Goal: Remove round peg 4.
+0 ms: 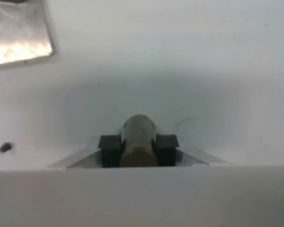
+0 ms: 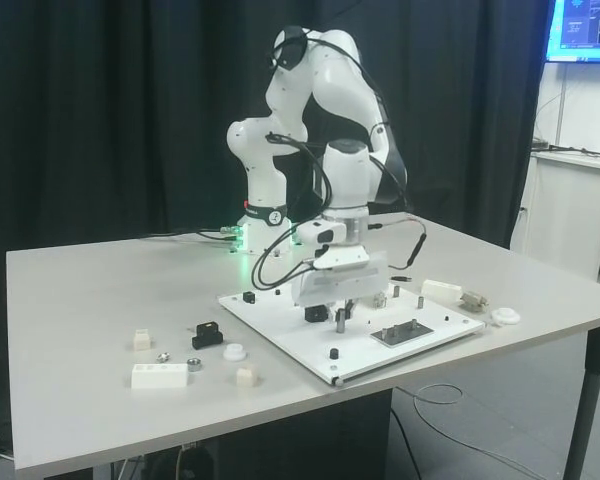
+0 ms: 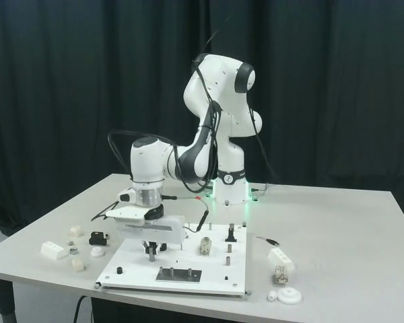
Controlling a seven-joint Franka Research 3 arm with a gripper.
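Wrist view, gripper (image 1: pixel 138 150) clamped on round peg (image 1: pixel 138 139), above white board (image 1: pixel 180 71).

Peg (image 1: pixel 138 139) betw. jaws; above board (image 3: pixel 209 272)

Grey table (image 3: pixel 337 222) under white board (image 3: pixel 209 272)

Franka arm (image 3: pixel 215 114): white, rounded link shells with black joint bands. Round base (image 3: pixel 229 192), green light at foot. Black cables (image 3: pixel 188 145) looped along links to wrist. Wide white gripper (image 2: pixel 340 318) body; black finger pads (image 1: pixel 110 147). Dark band around wrist flange (image 3: pixel 148 212).
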